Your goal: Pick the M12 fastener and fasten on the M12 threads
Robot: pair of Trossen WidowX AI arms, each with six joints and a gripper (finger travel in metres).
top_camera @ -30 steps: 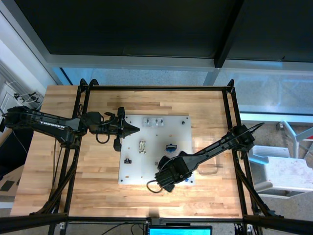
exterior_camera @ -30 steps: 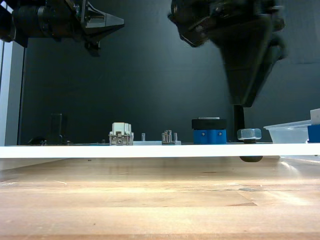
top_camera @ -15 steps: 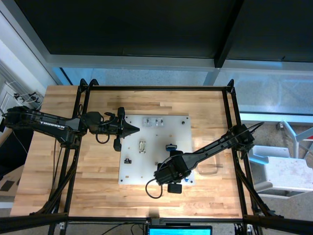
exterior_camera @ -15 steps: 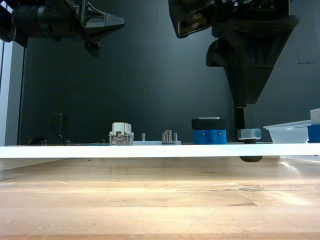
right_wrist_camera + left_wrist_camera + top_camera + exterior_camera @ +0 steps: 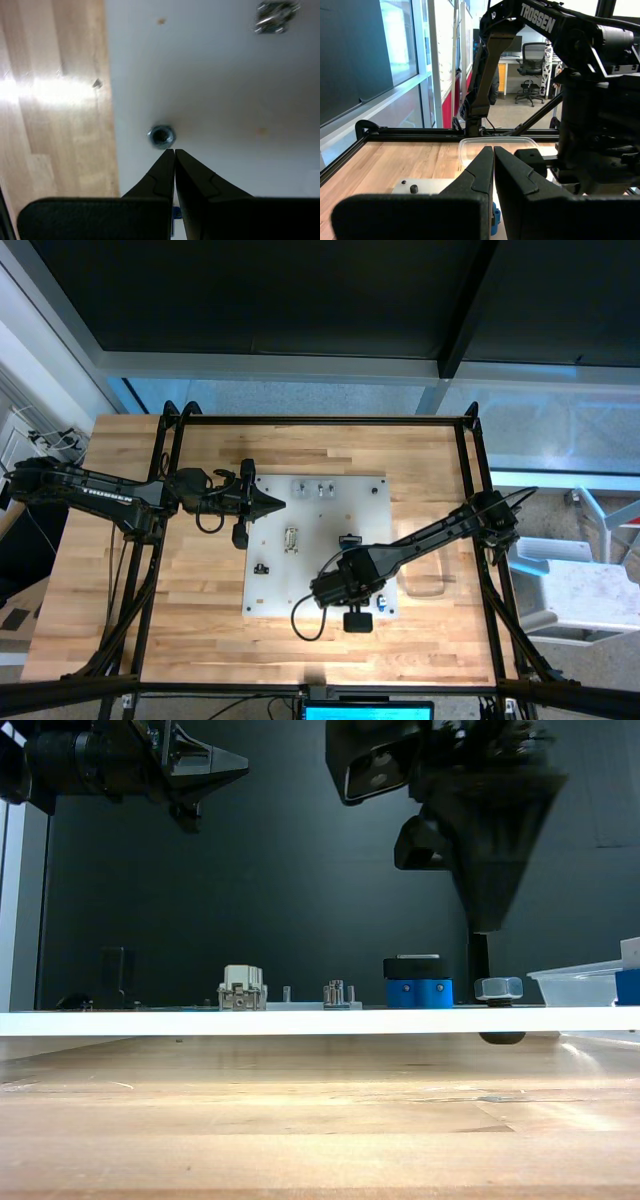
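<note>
A white board [image 5: 268, 592] is laid on a wooden table [image 5: 180, 640]. A clear tray [image 5: 425, 586] is set on the table just right of the board. On the board, a grey connector [image 5: 291, 540] is seen mid-board. Two silver fittings [image 5: 312, 487] are placed at the far edge and a black post [image 5: 381, 481] at the far right corner. A black-capped blue block [image 5: 418, 982] is mounted right of centre.

The M12 fastener [image 5: 161, 136] is seated on the board [image 5: 215, 90], just ahead of the right gripper [image 5: 174, 151] fingertips and near the board's edge beside the table [image 5: 55, 125]. The left gripper [image 5: 278, 504] is raised over the board's far left edge, well apart from both.
</note>
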